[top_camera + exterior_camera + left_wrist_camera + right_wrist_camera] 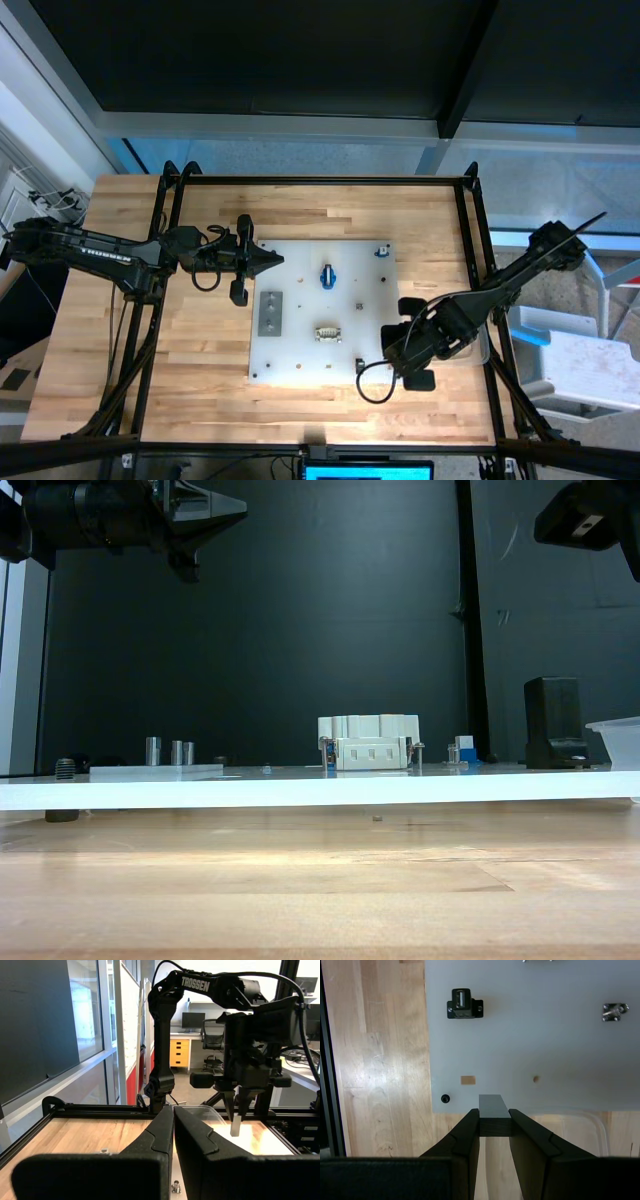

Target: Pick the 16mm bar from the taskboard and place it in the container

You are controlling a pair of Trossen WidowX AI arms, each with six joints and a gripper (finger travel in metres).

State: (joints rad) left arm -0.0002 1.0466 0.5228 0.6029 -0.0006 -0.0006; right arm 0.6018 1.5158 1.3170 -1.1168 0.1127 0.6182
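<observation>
16mm bar (pixel 491 1105) clamped in right gripper (pixel 494 1122) jaws — over taskboard (pixel 545 1035) edge; left gripper (pixel 173 1120) above it, jaws together

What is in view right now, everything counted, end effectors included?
table: one, light wood, under everything
taskboard: one, white, table centre
block: one, grey, taskboard's left side
knob: one, blue, taskboard's far middle
connector: one, metal, near taskboard's centre
socket: one, black, taskboard's near edge
container: one, clear, right of taskboard
bar: one, metallic, gripped above taskboard's right edge
left end effector: one, black, shut, empty, above taskboard's far-left edge
right end effector: one, black, shut on bar, beside container
</observation>
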